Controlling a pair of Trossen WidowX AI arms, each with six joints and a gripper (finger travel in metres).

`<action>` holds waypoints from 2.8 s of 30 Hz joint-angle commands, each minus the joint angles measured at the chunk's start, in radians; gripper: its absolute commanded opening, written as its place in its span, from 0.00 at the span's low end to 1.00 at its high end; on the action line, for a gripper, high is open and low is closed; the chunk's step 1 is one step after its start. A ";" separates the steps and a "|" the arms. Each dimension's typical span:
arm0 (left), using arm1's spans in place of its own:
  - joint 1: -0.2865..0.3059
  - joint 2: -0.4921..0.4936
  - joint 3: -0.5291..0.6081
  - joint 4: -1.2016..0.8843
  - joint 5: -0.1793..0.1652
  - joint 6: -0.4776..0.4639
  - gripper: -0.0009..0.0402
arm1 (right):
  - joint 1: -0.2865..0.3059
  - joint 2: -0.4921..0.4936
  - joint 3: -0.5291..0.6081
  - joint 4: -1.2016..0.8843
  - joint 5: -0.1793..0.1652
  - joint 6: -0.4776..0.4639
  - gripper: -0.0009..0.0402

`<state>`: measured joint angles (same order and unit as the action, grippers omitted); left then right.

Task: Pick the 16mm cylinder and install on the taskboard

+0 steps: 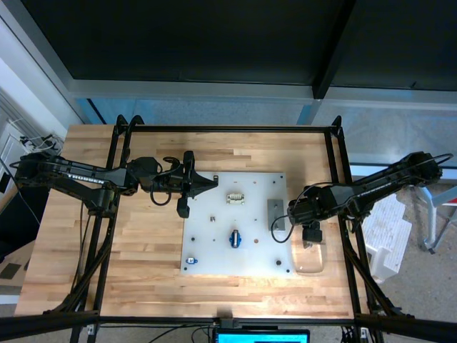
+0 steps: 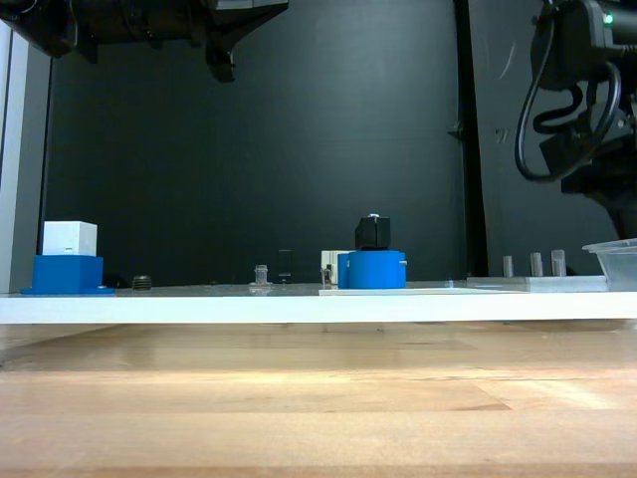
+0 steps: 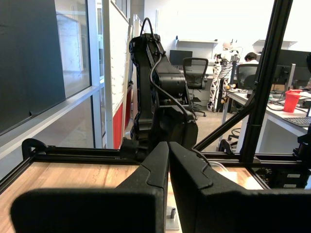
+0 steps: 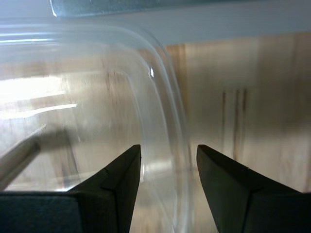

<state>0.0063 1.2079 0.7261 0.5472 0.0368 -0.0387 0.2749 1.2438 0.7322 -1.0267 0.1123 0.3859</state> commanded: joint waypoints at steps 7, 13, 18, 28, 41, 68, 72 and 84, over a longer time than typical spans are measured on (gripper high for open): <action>0.000 0.000 0.000 0.000 0.000 0.000 0.02 | 0.001 -0.063 0.090 -0.077 0.000 0.000 0.51; 0.000 0.000 0.000 0.000 0.000 0.000 0.02 | 0.003 -0.074 0.150 -0.116 -0.010 0.001 0.50; 0.000 0.000 0.000 0.000 0.000 0.000 0.02 | 0.009 -0.074 0.163 -0.116 -0.010 0.000 0.51; 0.000 0.000 0.000 0.000 0.000 0.000 0.02 | 0.045 -0.082 0.163 -0.128 -0.031 0.039 0.51; 0.000 0.000 0.000 0.000 0.000 0.000 0.02 | 0.257 -0.077 0.166 -0.108 -0.024 0.212 0.51; 0.000 0.000 0.000 0.000 0.000 0.000 0.02 | 0.509 0.023 0.169 -0.039 0.026 0.439 0.51; 0.000 0.000 0.000 0.000 0.000 0.000 0.02 | 0.508 0.023 0.161 -0.032 0.035 0.440 0.51; 0.000 0.000 0.000 0.000 0.000 0.000 0.02 | 0.495 0.075 0.129 0.021 0.037 0.436 0.51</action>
<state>0.0063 1.2079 0.7261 0.5472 0.0368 -0.0391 0.7719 1.3132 0.8673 -1.0172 0.1505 0.8223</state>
